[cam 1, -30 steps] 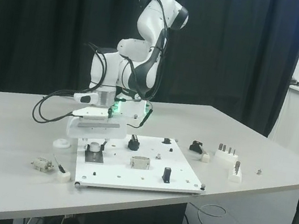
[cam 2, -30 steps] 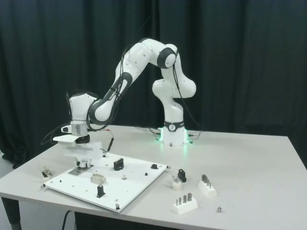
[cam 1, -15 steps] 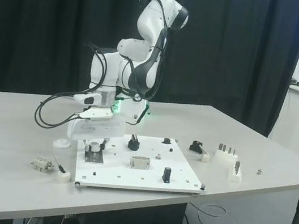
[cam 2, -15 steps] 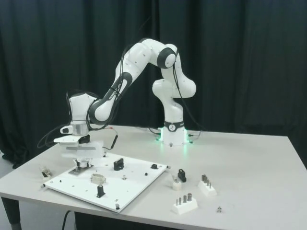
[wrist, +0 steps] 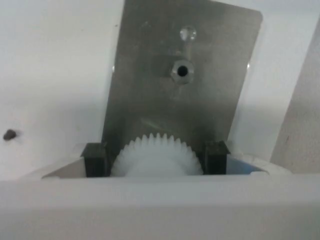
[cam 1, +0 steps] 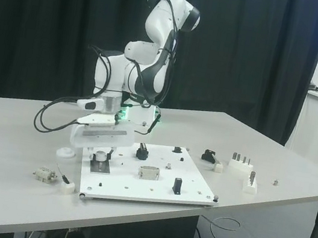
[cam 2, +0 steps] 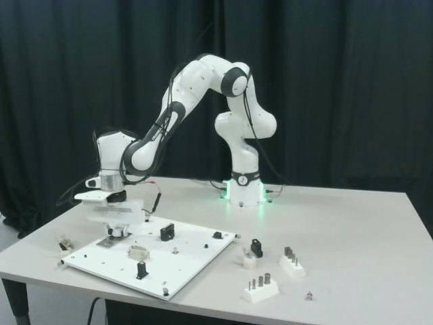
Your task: Insert medium gear.
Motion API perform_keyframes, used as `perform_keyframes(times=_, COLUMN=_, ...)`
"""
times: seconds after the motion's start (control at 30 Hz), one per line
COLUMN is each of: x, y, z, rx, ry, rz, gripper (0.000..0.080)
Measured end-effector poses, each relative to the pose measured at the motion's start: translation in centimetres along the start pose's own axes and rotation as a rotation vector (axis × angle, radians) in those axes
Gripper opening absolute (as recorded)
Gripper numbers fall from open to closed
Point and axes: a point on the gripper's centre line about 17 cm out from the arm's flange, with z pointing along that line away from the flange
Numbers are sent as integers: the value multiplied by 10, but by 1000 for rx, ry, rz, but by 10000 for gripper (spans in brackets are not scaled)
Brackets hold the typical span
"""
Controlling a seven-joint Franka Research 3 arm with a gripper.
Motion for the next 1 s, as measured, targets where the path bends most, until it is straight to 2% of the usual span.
perform_keyframes(times=0.13, x=0, y=0, z=0, rx=2, ry=3, rz=46, gripper=396)
perform_keyframes(times=0.33, x=0, y=0, z=0, rx=1, ry=3, rz=32, gripper=396)
perform_keyframes(times=1.0, x=0, y=-3, z=0, rx=4, ry=-7, rz=-284, gripper=396)
